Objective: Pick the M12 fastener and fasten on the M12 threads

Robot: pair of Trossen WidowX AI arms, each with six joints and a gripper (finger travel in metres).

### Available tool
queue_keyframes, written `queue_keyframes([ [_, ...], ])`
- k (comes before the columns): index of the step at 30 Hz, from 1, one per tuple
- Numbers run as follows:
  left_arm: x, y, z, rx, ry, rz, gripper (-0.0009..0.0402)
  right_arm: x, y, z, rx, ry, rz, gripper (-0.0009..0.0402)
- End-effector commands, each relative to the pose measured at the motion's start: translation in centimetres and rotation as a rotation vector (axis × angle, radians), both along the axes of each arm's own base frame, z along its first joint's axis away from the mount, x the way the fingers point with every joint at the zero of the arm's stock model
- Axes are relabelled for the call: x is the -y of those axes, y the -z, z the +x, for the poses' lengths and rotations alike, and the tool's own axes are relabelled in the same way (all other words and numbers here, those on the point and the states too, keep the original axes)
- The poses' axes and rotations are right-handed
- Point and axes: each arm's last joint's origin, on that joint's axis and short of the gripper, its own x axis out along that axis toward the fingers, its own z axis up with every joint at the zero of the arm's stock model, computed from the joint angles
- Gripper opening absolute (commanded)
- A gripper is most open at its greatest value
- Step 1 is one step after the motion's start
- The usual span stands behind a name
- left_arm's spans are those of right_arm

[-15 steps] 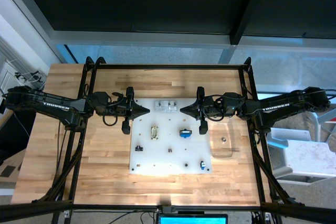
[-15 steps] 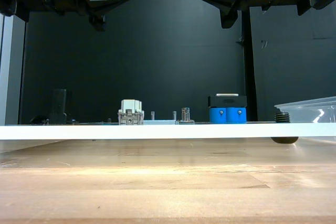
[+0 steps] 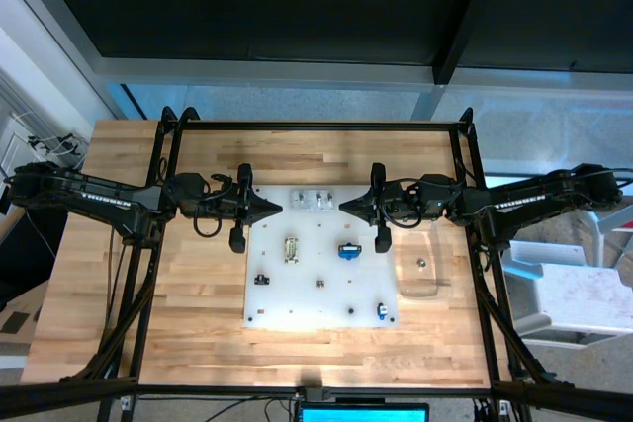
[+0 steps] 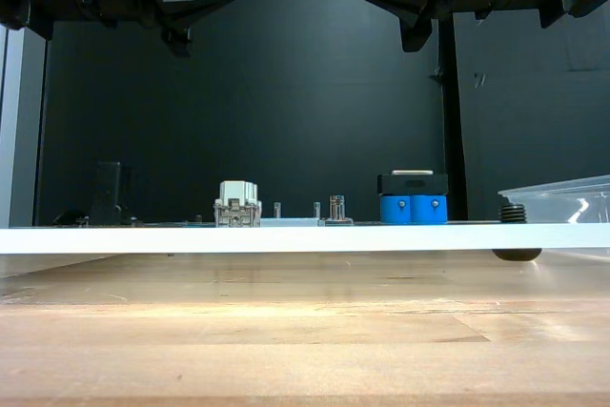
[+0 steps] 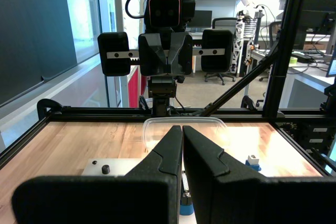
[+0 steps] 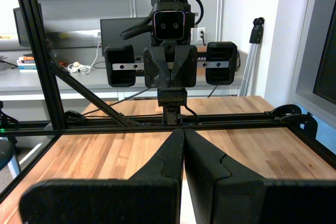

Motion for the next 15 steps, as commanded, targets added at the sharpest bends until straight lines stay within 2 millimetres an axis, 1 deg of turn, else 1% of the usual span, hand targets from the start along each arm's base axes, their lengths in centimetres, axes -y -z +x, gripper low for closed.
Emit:
queue_keyframes([
  [1, 0.0, 0.0, 0.0, 0.001, 0.0, 0.0, 0.0, 0.0, 0.0, 0.0, 0.0, 0.0, 0.0, 0.0],
  [7, 0.0, 0.0, 0.0, 0.0, 0.0, 0.0, 0.0, 0.0, -0.2, 0.0, 0.018, 0.0, -0.001, 0.0],
  [9, 0.0, 0.0, 0.0, 0.0, 0.0, 0.0, 0.0, 0.0, -0.2, 0.0, 0.022, 0.003, -0.074, 0.0],
  [11, 0.0, 0.0, 0.0, 0.0, 0.0, 0.0, 0.0, 0.0, 0.0, 0.0, -0.012, 0.002, -0.114, 0.0],
  [15, 0.0, 0.0, 0.0, 0.0, 0.0, 0.0, 0.0, 0.0, 1.0, -0.5, -0.149, -0.007, -0.112, 0.0],
])
